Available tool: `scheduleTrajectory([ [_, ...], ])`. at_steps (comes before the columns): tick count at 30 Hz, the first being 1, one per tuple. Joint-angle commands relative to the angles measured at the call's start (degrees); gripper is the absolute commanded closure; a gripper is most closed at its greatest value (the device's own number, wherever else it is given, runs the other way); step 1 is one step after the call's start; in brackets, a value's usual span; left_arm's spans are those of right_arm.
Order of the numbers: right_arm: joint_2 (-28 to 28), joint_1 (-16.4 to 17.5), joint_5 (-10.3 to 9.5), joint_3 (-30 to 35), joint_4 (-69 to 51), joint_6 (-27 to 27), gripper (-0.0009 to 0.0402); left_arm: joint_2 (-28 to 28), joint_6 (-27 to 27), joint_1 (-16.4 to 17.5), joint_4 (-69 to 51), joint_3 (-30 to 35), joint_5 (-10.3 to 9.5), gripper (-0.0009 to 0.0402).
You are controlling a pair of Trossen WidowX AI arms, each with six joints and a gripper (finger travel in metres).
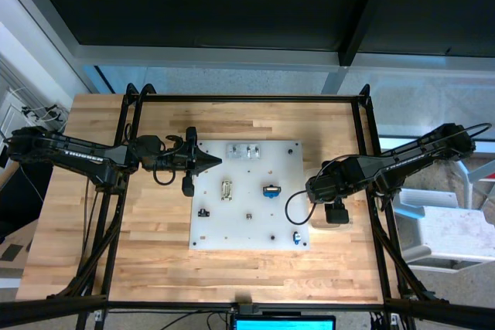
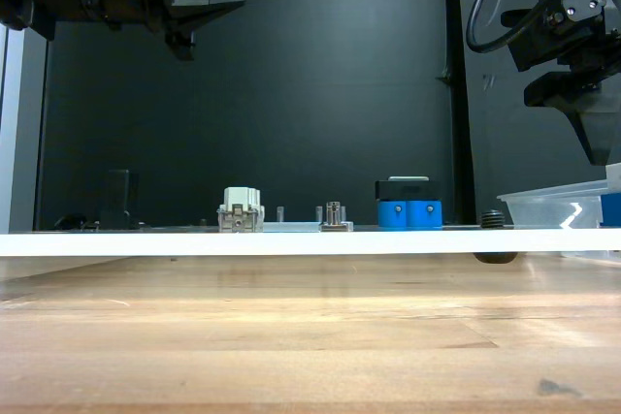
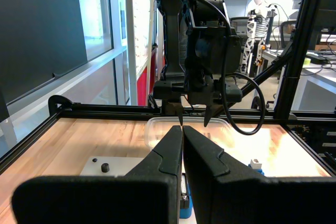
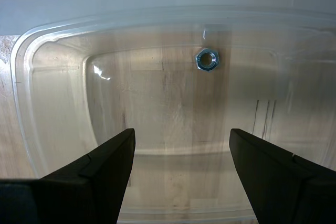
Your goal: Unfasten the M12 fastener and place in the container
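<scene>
The silver nut [image 4: 207, 59] is seen lying flat inside the clear container [image 4: 31, 77], just below and slightly ahead of the spread, empty right claw [image 4: 181, 136], while the left claw [image 3: 182, 129], pressed together, is held well apart over the white board [image 1: 232, 229].

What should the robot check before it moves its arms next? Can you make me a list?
1. Nut lies inside the container: ok.
2. Right claw open and empty, above the container: ok.
3. Right claw clear of the container's walls: ok.
4. Stud bare, ribs showing: ok.
5. Left claw shut, raised over the left side of the board, out of the way: ok.
6. Nut lying at rest: cannot tell.
</scene>
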Motion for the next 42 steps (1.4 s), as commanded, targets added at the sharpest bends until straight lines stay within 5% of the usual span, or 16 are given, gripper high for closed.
scheduleTrajectory([
  [1,0.0,0.0,0.00,0.0,0.0,0.0,0.0141,0.0,0.0,0.0,0.0,0.0,0.00,0.0393],
  [42,0.0,0.0,0.00,0.0,1.4,0.0,0.0141,0.0,0.0,0.0,0.0,0.0,0.00,0.0393],
])
